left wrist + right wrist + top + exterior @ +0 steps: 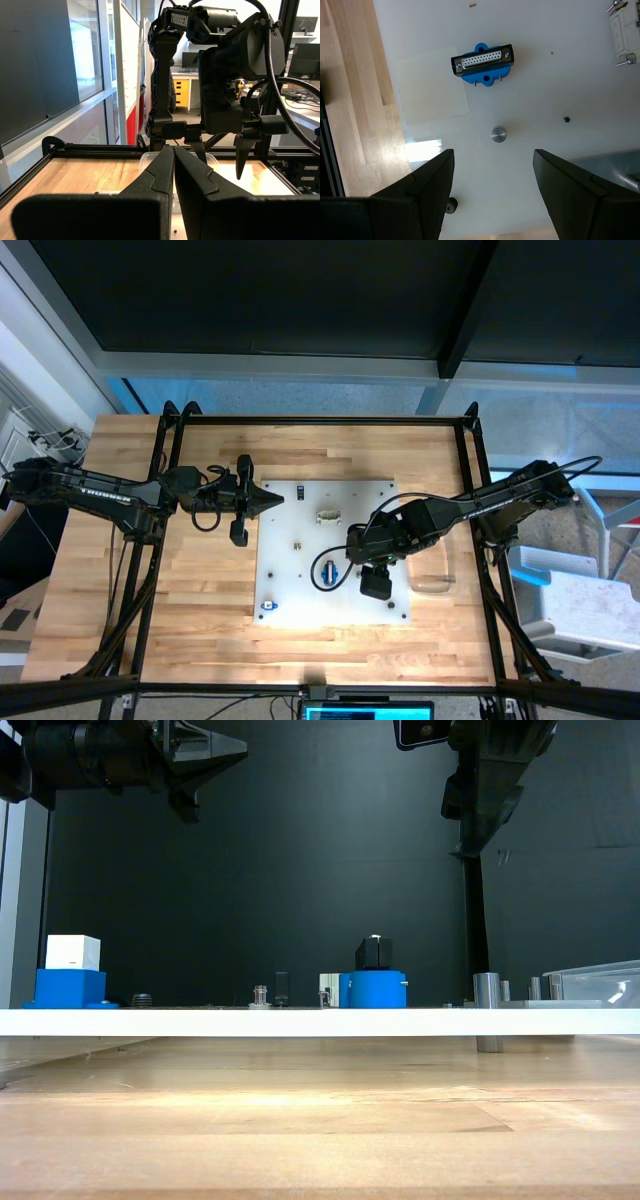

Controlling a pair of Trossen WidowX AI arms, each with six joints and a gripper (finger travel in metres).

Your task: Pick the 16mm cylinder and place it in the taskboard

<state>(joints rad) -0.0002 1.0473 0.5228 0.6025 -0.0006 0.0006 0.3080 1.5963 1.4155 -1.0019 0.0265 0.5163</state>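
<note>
Above the flat white square taskboard (300, 580), the right end effector (492, 155) hangs with fingers spread apart over the small grey metal cylinder (498, 134) standing upright in it. The left end effector (174, 170) hovers by the board's left edge, fingers together.

Viewed from above, the right arm (440, 512) and its wrist housing mask the metal cylinder (498, 134) standing in the taskboard (290, 575). The right gripper (493, 152) hangs over the board's right half with its fingers spread. The same arm covers part of the clear tray (435, 582) lying off the board's right edge. From table height, both arms run out past the picture's top edge. The left gripper (173, 150), fingers pressed together at the board's left edge, blocks most of the board from its own camera. A white connector (621, 30) is cropped in the right wrist view. Small fittings (260, 995) mid-board are too small to identify.
</note>
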